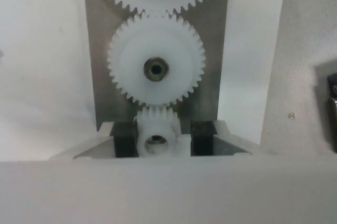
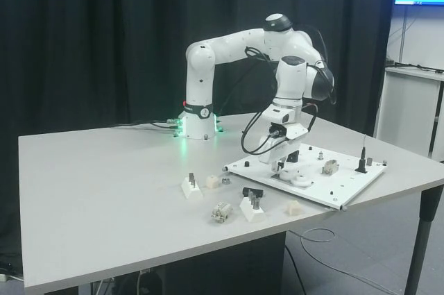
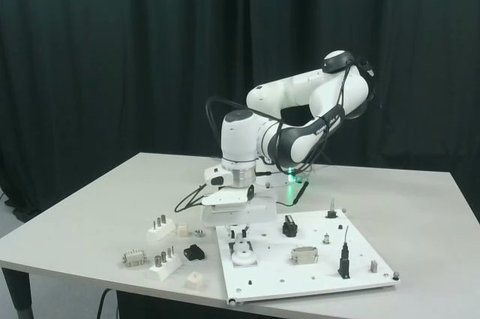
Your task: Insert small gear.
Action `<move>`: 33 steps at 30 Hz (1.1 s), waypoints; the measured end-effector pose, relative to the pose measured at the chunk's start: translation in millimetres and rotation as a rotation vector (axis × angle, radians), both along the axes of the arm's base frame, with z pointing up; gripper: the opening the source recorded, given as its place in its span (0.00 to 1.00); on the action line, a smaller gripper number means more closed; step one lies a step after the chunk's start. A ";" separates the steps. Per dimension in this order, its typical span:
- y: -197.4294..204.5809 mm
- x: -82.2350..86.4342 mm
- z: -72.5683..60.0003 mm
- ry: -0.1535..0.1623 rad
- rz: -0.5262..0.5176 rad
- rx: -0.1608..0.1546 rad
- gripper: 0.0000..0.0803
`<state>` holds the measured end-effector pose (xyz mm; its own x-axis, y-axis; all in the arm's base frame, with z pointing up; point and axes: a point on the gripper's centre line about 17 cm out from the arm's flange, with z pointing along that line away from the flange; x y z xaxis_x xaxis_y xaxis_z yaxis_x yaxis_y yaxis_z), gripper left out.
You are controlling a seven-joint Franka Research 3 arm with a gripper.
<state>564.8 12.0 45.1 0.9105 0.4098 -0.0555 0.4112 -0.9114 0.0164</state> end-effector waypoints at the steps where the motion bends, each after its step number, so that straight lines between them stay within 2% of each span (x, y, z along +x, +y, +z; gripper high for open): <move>1: 0.0 0.0 0.0 0.000 0.000 0.000 0.22; 33: 0.5 0.7 1.3 -0.003 -0.037 0.008 0.22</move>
